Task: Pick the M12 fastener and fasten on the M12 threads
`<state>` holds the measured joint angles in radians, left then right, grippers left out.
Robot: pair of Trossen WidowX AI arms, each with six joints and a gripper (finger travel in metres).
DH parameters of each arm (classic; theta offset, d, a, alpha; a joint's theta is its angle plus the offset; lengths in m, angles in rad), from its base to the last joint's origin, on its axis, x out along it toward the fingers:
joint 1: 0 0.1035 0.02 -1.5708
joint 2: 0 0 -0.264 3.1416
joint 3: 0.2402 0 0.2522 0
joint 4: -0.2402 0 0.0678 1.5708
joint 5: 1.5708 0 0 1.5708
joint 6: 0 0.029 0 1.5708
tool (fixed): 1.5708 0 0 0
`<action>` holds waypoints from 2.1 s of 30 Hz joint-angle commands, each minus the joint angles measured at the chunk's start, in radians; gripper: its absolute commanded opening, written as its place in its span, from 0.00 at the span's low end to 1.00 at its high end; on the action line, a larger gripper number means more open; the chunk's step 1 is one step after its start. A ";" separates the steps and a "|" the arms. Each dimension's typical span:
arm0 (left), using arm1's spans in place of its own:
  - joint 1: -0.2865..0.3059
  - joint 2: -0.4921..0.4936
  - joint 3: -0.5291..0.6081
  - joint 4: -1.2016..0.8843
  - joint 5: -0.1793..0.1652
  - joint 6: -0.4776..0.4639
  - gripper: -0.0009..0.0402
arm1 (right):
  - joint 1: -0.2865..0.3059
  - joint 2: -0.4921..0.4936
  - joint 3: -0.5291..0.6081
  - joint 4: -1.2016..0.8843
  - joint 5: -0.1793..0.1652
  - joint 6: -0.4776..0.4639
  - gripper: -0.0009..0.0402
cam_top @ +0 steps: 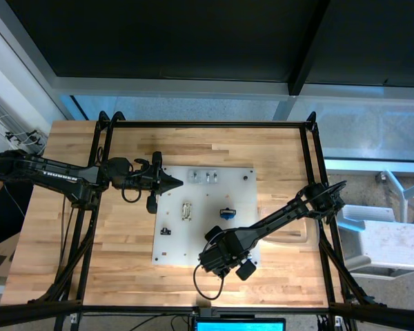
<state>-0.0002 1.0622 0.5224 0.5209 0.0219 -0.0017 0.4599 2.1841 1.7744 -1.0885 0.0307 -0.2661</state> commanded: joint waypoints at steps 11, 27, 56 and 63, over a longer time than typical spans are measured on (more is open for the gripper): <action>0.000 0.000 0.000 0.000 0.000 0.000 0.02 | -0.002 0.038 0.031 -0.022 -0.026 0.084 0.06; 0.000 0.000 0.000 0.000 0.000 0.000 0.02 | -0.002 0.037 0.031 -0.029 -0.025 0.461 0.06; 0.000 0.000 0.000 0.000 0.000 0.000 0.02 | -0.002 0.037 0.031 -0.023 -0.026 1.656 0.06; 0.000 0.000 0.000 0.000 0.000 0.000 0.02 | -0.002 0.036 0.031 -0.020 -0.023 1.988 0.06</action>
<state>-0.0002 1.0622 0.5224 0.5209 0.0219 -0.0021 0.4576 2.2166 1.8050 -1.1133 0.0055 1.6630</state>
